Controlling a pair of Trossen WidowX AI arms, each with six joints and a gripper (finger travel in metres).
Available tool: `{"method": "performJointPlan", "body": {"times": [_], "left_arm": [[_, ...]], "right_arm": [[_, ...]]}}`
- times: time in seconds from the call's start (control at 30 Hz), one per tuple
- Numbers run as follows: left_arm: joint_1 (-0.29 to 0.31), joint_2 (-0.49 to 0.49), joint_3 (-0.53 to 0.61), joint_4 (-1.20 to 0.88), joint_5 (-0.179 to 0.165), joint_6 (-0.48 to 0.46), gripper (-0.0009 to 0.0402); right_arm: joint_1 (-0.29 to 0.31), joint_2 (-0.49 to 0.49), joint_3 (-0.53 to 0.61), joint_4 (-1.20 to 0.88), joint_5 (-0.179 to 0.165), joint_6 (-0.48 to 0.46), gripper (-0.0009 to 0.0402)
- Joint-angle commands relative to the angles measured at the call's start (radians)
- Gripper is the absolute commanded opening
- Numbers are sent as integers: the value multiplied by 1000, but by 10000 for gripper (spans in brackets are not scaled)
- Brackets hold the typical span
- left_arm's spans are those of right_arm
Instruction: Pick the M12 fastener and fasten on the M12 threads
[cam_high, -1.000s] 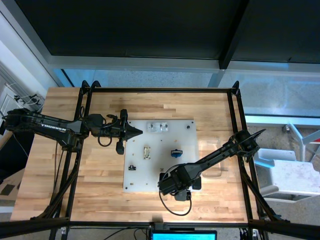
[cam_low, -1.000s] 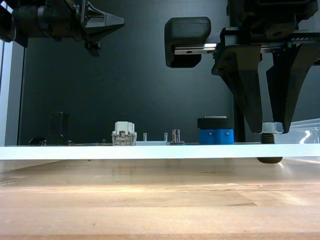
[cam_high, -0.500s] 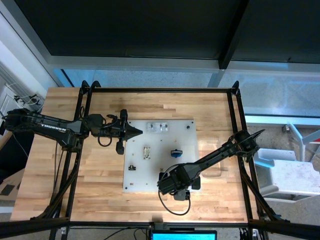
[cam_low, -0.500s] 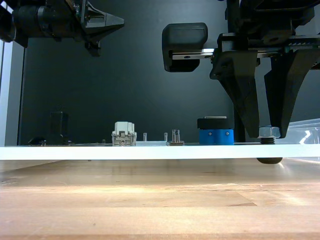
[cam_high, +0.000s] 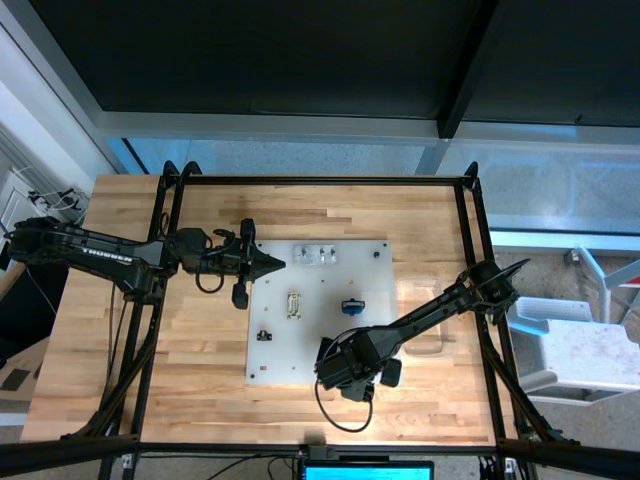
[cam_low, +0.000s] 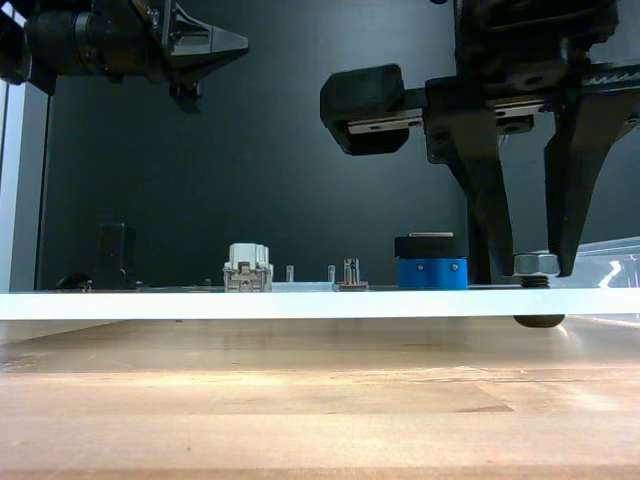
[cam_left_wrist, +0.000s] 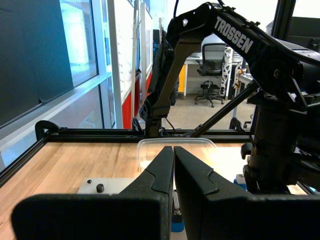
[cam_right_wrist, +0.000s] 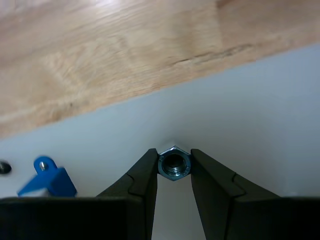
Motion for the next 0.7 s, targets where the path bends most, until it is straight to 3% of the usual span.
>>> {"method": "performJointPlan", "body": {"times": [0.03, 0.4, 0.53, 0.7], "left_arm": [[0, 0, 0, 0, 0, 0, 0], [0, 0, 0, 1, 0, 0, 0], [0, 0, 0, 0, 0, 0, 0], [0, 0, 0, 0, 0, 0, 0]], "right_arm": [[0, 0, -1, -3, 1, 161, 2], [0, -17, -2, -29, 1, 787, 2], [0, -20, -3, -28, 1, 940, 2], [0, -20, -3, -15, 1, 1048, 2]]}}
